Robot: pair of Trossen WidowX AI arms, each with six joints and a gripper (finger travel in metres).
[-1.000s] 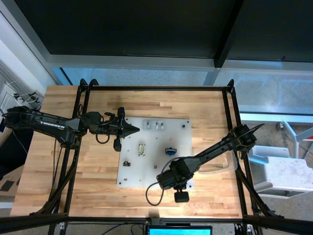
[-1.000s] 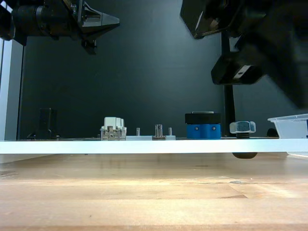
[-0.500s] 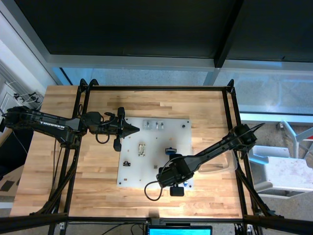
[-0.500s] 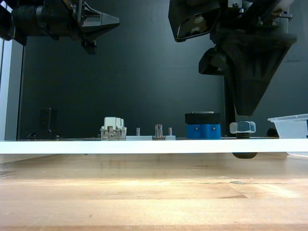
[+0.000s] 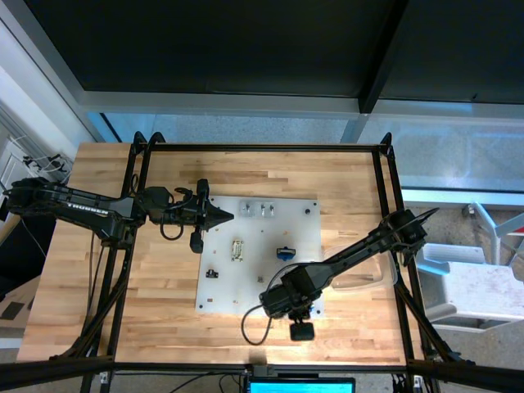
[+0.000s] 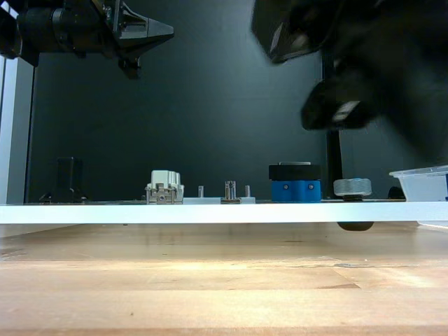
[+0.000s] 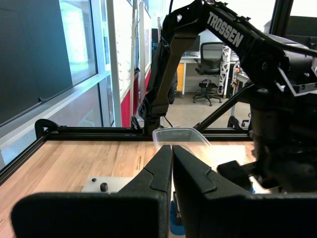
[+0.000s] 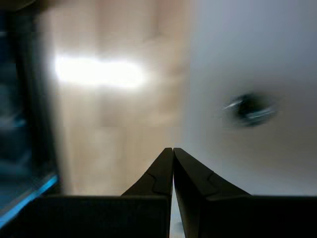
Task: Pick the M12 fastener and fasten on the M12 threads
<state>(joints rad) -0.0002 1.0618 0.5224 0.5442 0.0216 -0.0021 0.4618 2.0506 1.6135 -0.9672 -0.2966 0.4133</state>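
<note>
1. Wooden table [image 5: 164,286] inside a black frame, with a dark wall behind it. A white task board [image 5: 225,282] lies at its middle.
2. Left gripper [image 5: 229,216]: held high and level over the board's 10 o'clock corner, pointing toward 3 o'clock. The left wrist view shows its fingers pressed together with nothing between them. The low view shows how far above the board it hangs.
3. Right gripper [image 8: 173,148]: over the board's 5 o'clock corner, pointing down. The right wrist view shows its two fingers meeting at the tips and holding nothing. The high view shows only the arm's back and its camera housing there.
4. M12 nut [image 6: 352,187]: silver, on its stud at board level, free of either gripper.
   - The low view places it just beside the blue fitting [image 6: 295,183], at that fitting's 3 o'clock, with the right gripper well above it.
   - The right wrist view shows it on the white board, apart from the closed tips.
   - The high view hides it under the right arm.
5. Clear container [image 6: 420,183]: at 3 o'clock of the nut in the low view. The high view places it on the table just off the board's 3 o'clock edge.
6. Grey-white connector [image 6: 164,187]: fixed mid-board, at 9 o'clock of the blue fitting.
</note>
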